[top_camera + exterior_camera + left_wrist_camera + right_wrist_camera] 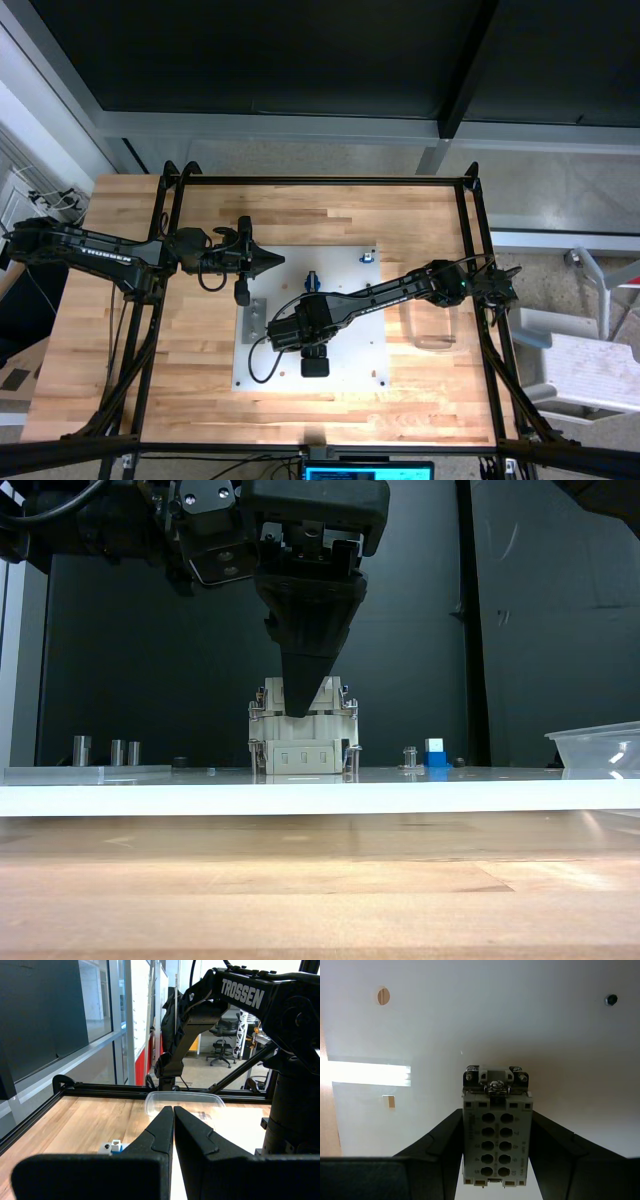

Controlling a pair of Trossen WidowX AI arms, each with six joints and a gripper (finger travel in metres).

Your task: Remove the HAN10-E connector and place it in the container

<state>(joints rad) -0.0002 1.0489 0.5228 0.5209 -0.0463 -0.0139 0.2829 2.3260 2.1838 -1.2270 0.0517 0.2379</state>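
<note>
Right end effector (302, 706) around HAN10-E connector (303, 752); container (437, 346) rightward; left end effector (273, 260) leftward.

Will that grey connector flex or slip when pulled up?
Likely rigid: the connector looks like moulded plastic. Smooth sides might slip between the right gripper's jaws. Probably seated tight on the board. Left gripper hangs shut near its far left corner.
</note>
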